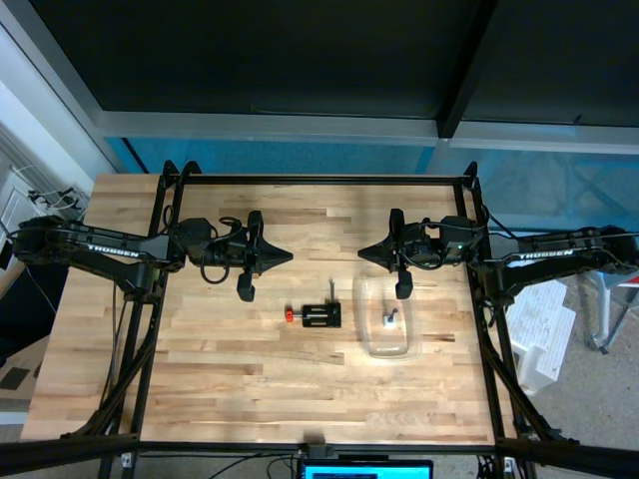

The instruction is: Pick the usb-c connector and install on the hub

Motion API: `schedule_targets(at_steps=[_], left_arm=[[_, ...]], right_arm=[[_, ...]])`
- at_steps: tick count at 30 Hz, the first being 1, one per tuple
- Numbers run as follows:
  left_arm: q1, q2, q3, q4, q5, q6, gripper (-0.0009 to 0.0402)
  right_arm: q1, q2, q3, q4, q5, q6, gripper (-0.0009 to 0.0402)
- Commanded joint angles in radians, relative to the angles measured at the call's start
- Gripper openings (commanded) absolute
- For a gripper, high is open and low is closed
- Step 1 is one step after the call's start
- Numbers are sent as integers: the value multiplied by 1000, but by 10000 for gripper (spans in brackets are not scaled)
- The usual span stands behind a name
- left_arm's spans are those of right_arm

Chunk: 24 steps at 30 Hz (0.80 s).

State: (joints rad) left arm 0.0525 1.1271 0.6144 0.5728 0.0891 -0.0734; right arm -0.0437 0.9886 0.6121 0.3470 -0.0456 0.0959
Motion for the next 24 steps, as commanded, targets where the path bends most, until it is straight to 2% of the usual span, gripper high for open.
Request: schedule_targets(at_steps=[1, 16, 24], left_arm=[[0, 0, 0, 0, 0, 0, 0], [0, 0, 0, 0, 0, 0, 0], [0, 0, 0, 0, 0, 0, 0]], right_arm=[[0, 1, 0, 2, 0, 0, 0], [1, -18, 3, -39, -7, -1, 0], [3, -83, 84, -393, -7, -22, 0]])
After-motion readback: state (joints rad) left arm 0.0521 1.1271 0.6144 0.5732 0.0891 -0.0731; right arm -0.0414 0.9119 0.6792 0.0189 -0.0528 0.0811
